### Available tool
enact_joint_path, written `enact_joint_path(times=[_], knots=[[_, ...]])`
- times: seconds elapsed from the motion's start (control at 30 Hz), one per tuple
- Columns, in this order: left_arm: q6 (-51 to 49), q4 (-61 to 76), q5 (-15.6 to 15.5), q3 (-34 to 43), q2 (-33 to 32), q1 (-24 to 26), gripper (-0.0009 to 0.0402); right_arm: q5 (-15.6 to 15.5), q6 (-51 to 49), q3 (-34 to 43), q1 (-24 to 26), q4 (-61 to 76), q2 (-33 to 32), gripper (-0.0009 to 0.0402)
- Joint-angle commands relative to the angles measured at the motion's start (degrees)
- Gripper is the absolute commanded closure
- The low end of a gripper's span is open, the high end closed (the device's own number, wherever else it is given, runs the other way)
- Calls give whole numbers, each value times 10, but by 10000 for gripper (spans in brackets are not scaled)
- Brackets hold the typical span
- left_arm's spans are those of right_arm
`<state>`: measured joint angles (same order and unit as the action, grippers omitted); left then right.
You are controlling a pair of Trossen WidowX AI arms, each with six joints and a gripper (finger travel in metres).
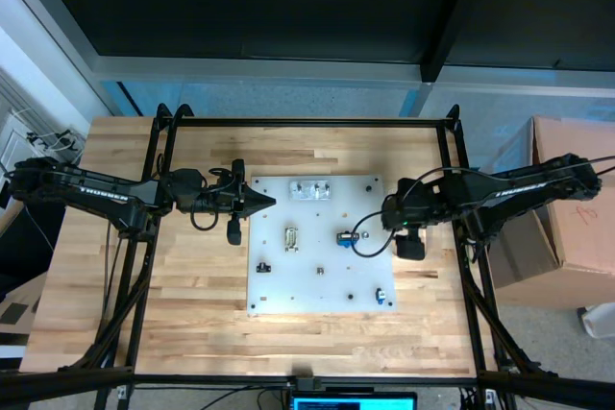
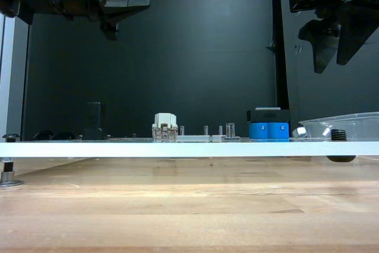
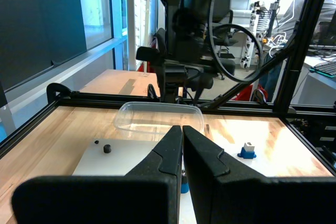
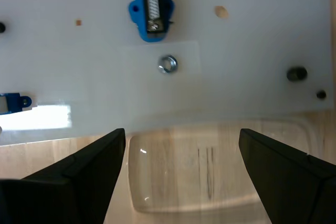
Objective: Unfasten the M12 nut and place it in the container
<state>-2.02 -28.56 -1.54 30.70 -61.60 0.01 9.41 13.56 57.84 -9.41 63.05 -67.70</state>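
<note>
Standing by the near edge, I see the left gripper (image 1: 261, 202) hanging high over the left edge of the white board (image 1: 288, 285), pointing across toward the other arm. Its fingers (image 3: 205, 156) are pressed together with only a thin slit between them, and they have hold of nothing.

The right gripper (image 4: 182, 132) is up in the air at the board's right side, pointing straight down over the clear tray (image 2: 361, 124). Its fingers are spread wide, with nothing between them.

The tray lies along the board's right edge, most of it over the wooden surface (image 1: 192, 314).

The black ribbed stud (image 2: 338, 135) stands bare near the board's near right edge. From table height its ribs are plain to see, in front of the tray. The small silver nut (image 4: 167, 64) is off the stud. It lies flat and free on the white board, just beside the blue connector (image 4: 137, 11), between that connector and the tray. Looking down along the right gripper, the nut sits apart from the tray's outline, on the board itself. From table height a silver glint shows at the tray's left tip, and I cannot tell from there which side of the wall it is on.

A black post (image 4: 297, 73) stands well apart from the nut. A small blue part (image 1: 380, 295) sits near the board's near right corner.
</note>
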Motion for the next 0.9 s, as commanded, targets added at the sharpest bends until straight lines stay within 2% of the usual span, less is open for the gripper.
enact_joint_path(times=[0.03, 0.27, 0.5, 0.67, 0.83, 0.9], knots=[[0, 0, 0, 0, 0, 0, 393, 0, 19, -14, 2, 19, 26, 84], [0, 0, 0, 0, 0, 0, 393, 0, 53, -40, 2, 38, 63, 85], [0, 0, 0, 0, 0, 0, 393, -2, 42, -43, 2, 24, 57, 85], [0, 0, 0, 0, 0, 0, 393, -20, -22, -14, 4, 5, 7, 85], [0, 0, 0, 0, 0, 0, 393, -20, -152, 21, 14, -5, -58, 85], [0, 0, 0, 0, 0, 0, 393, -31, -188, 33, 22, -9, -86, 85]])
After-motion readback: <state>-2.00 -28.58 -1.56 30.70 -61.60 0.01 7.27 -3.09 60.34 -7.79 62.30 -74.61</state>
